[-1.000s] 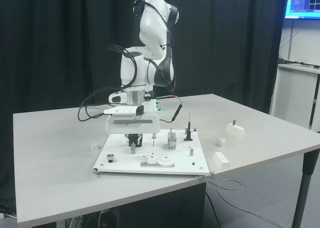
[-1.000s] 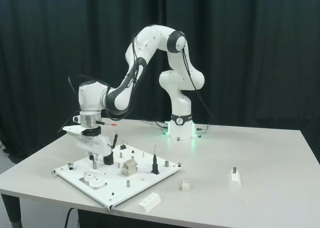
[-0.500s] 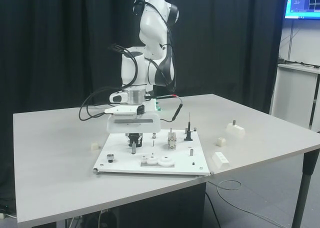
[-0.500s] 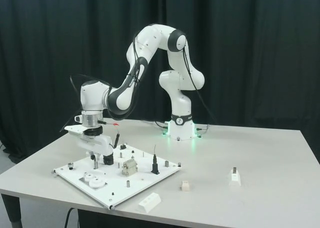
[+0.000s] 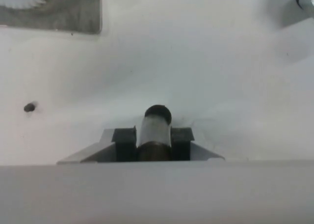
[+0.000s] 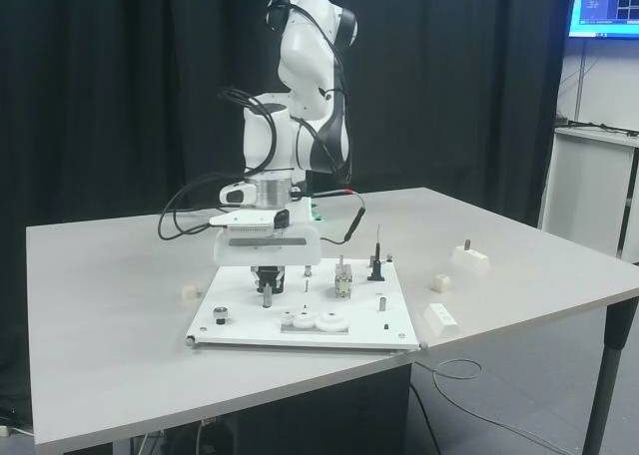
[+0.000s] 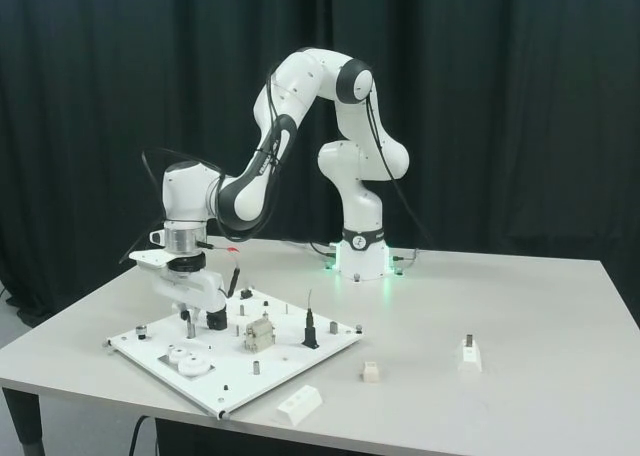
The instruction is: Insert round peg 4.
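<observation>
Clamped in the gripper [image 5: 153, 144], a smooth cylindrical peg [image 5: 155, 128] (round-tipped) stands upright.

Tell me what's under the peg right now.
The white board lies under the peg, which the claw grips. The peg's tip covers whatever hole is below.

A grey table [image 6: 110, 305] carries a white board [image 6: 394, 305] and small white blocks [image 6: 469, 258].

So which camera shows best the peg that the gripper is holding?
The wrist view: the peg fills the middle of the picture, clamped between the two black fingers above the white board. In both room views the peg is only a small grey stub below the gripper.
</observation>
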You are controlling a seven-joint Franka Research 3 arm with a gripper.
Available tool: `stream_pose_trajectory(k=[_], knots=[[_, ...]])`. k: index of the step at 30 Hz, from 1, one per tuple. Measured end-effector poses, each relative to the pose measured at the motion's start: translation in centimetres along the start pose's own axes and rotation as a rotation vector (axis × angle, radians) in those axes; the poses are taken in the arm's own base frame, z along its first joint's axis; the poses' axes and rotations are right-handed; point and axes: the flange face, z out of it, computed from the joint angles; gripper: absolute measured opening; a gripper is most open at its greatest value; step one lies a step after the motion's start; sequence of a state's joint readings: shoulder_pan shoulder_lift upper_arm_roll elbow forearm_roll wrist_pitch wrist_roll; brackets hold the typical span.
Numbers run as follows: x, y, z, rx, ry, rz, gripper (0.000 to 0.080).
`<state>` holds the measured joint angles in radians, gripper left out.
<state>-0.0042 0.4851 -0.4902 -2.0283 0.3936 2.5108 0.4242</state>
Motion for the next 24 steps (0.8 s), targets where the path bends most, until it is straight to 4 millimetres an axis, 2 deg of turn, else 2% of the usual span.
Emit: stream_pose_trajectory(k=[24], knots=[[0.08, 0.13, 0.00, 0.006, 0.014, 0.004, 0.0144]])
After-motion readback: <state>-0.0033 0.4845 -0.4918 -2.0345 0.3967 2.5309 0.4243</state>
